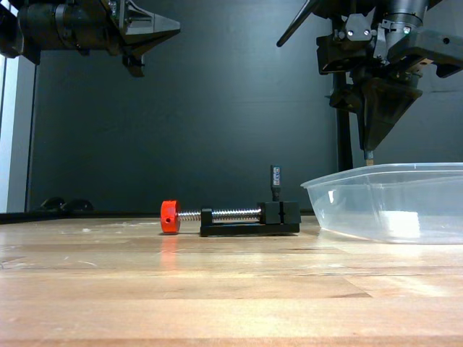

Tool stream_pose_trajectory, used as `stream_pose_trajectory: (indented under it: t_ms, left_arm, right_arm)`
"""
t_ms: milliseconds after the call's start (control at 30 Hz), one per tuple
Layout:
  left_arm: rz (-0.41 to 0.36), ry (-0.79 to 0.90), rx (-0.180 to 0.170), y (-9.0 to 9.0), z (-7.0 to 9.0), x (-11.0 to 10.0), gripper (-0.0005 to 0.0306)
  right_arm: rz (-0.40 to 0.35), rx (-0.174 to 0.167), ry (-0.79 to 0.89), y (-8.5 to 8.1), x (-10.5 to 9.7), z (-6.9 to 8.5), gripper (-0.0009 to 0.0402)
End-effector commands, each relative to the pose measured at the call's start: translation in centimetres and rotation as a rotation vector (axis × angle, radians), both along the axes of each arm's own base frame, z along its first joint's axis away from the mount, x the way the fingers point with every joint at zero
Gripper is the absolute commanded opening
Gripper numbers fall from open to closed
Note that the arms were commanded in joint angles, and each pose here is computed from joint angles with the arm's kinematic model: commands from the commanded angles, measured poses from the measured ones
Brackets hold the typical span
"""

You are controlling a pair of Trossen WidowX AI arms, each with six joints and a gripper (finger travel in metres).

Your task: Remove the USB-C connector from taskboard and place in the container

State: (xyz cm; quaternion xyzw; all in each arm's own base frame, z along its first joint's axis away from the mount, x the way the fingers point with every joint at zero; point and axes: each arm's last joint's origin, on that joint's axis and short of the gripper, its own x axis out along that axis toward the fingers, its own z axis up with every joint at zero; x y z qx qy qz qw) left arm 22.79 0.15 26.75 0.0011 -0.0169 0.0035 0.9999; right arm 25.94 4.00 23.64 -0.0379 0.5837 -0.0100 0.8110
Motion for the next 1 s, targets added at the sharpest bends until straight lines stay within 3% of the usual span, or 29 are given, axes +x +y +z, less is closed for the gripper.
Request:
stream_pose_trajectory:
  t_ms: [33,533,767,1000]
  left_arm:
    - [0.000,0.000,0.000,0.00,0.01,0.00,0.0000]
    - [0.000,0.000,0.000,0.00,0.01,0.01,0.0000]
    - [0.000,0.000,0.000,0.00,0.01,0.01,0.0000]
    - [0.000,0.000,0.000,0.00,0.01,0.01,0.0000]
  right_arm:
    - [-0.016,0.004,0.002,0.04,0.07,-0.11,0.0013]
    - [-0.038,0.011,0.010,0.19,0.24,-0.39,0.0127]
    - [-0.038,0.015,-0.004,0.22,0.39,0.16,0.0151]
    - [-0.041,0.020,-0.020,0.20,0.33,0.55,0.0150]
